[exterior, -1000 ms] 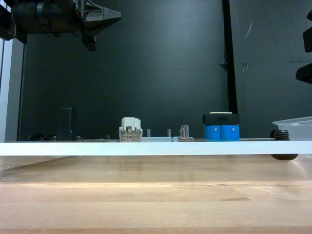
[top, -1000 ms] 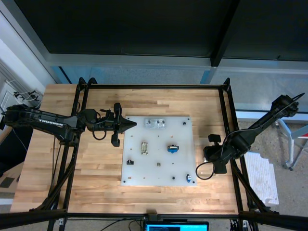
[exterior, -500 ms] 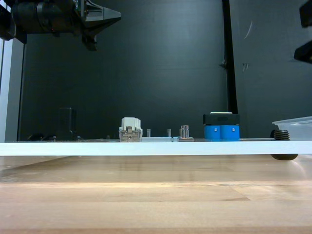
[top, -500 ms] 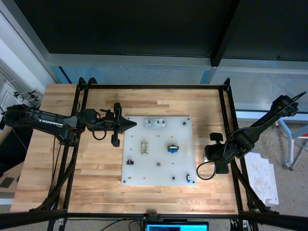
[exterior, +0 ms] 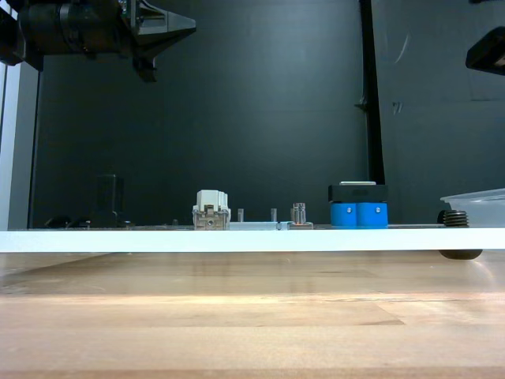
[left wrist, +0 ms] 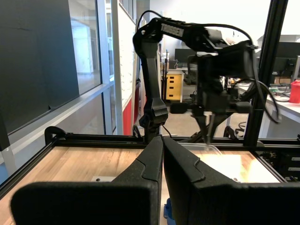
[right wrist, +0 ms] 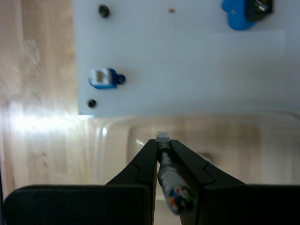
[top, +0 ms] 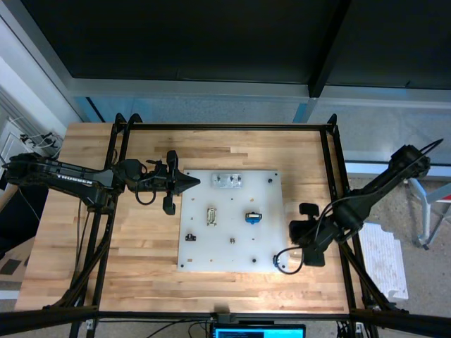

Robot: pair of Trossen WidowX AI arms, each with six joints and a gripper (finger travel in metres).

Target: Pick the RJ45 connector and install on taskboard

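Observation:
My right gripper (right wrist: 162,142) is shut on a short grey cable stub (right wrist: 166,173), and the small clear RJ45 connector (right wrist: 162,135) sticks out past its fingertips. It hangs over a clear plastic tray (right wrist: 112,129), just off the edge of the white taskboard (right wrist: 187,70). From above, the right gripper (top: 304,234) sits by the taskboard (top: 232,243) at its right edge. A small blue socket block (right wrist: 104,78) stands on the board close to that edge. My left gripper (top: 192,182) is shut and empty, held high over the board's left edge.
The board carries a beige connector (top: 211,216), a blue and black block (top: 252,217), a silver block (top: 228,181) and the blue socket (top: 278,262). Black frame posts (top: 331,169) line the table's sides. The tray's rim (exterior: 477,197) shows low at the right.
My right arm has swung nearer and leftward, toward the board's right edge, and stands higher in the low view. The left arm has not moved.

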